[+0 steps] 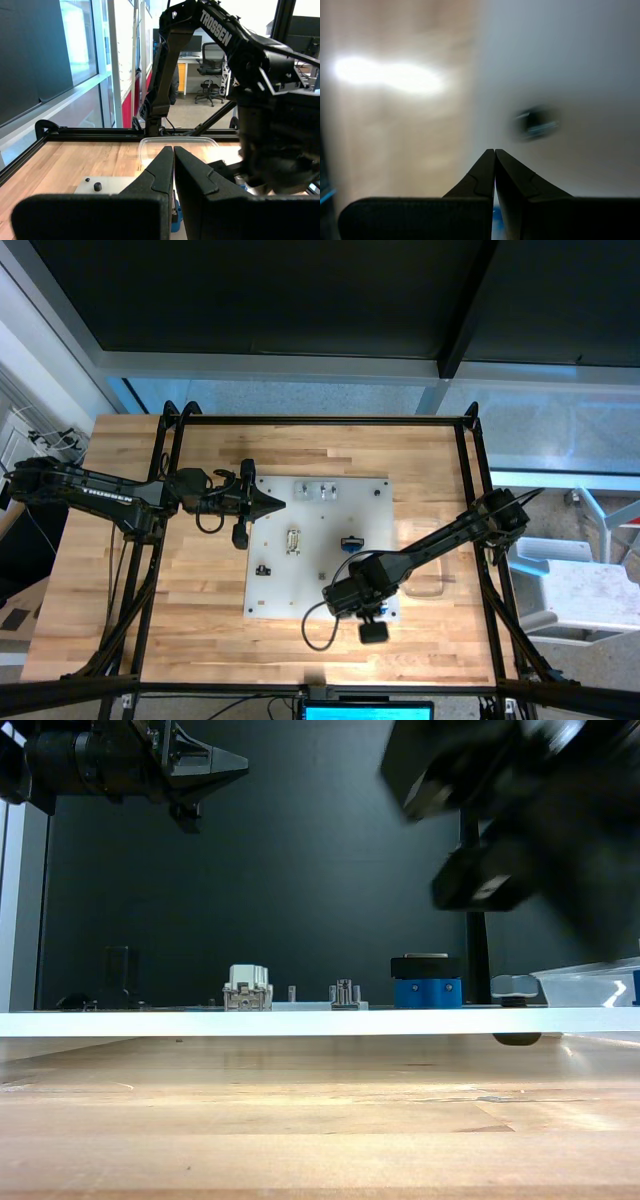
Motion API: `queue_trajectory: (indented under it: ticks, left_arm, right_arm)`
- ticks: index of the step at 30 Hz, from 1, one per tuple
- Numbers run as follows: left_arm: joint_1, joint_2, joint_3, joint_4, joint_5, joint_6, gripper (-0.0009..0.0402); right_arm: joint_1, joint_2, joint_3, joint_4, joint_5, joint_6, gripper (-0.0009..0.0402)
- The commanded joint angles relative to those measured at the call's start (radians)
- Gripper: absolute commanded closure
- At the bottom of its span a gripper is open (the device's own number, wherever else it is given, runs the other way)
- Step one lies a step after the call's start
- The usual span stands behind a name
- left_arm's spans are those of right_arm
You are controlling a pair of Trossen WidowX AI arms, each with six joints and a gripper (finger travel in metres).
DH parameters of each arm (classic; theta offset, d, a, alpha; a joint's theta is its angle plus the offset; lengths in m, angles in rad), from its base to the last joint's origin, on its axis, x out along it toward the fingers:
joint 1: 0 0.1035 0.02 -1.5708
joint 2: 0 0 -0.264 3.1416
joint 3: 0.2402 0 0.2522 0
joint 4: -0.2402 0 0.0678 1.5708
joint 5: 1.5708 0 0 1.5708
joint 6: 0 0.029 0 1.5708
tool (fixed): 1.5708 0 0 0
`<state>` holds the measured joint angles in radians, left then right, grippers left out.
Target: Pick the M12 fastener and fasten on the M12 threads
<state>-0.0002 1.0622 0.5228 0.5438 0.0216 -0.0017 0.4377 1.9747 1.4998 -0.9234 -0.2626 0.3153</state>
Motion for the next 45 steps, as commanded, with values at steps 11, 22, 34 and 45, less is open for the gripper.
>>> queue_trajectory:
  ticks: [11,22,34,45]
  left_arm:
    - [0.0,0.0,0.0,0.0,0.0,0.0,0.0393]
    - [0.0,0.0,0.0,0.0,0.0,0.0,0.0393]
    - [0.0,0.0,0.0,0.0,0.0,0.0,0.0393]
    - [0.0,0.0,0.0,0.0,0.001,0.0,0.0393]
  right_arm:
    - [0.0,-0.034,0.001,-0.044,0.25,0.045,0.0393]
    - [-0.002,-0.007,-0.015,0.007,0.34,0.043,0.0393]
    - [-0.002,-0.004,-0.025,0.042,0.122,0.013,0.0393]
    - [0.001,-0.038,-0.026,-0.015,0.099,-0.031,0.0393]
